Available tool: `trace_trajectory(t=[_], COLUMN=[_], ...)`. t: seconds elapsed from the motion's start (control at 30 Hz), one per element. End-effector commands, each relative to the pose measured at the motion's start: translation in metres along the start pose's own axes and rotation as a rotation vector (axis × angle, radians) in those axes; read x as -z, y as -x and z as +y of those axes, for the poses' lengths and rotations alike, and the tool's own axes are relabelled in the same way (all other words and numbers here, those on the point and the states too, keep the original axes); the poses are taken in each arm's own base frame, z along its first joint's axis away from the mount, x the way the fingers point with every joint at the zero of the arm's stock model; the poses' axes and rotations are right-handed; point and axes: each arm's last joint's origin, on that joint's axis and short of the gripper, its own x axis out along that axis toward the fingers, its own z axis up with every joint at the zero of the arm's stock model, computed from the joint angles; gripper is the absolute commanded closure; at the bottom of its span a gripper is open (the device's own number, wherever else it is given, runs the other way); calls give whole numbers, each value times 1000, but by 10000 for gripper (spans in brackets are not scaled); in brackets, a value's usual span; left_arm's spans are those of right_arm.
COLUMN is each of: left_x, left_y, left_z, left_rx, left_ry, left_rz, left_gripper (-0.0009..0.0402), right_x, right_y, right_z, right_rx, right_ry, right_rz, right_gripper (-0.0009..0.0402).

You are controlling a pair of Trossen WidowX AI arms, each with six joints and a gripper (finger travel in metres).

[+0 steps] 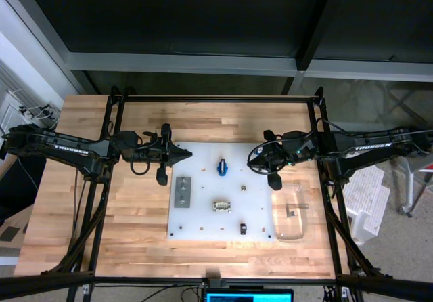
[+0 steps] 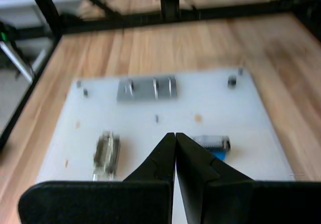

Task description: Pick the 16mm bar and install on taskboard

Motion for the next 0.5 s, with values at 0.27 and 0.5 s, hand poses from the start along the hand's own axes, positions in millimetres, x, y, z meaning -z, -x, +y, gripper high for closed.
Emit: trace_trajectory(t=[0.27,0.5], left_x=[0,0], left_y=[0,0], left_z=[0,0], left_rx=[0,0], left_ry=[0,0], left_rz=[-1,-1], left_gripper=[393,393], right_x=[2,11], right_y=[19,18], right_z=[15,33], right_rx=[18,6], right_ry=[-31,-12], right_rz=[250,418], right_gripper=[393,393])
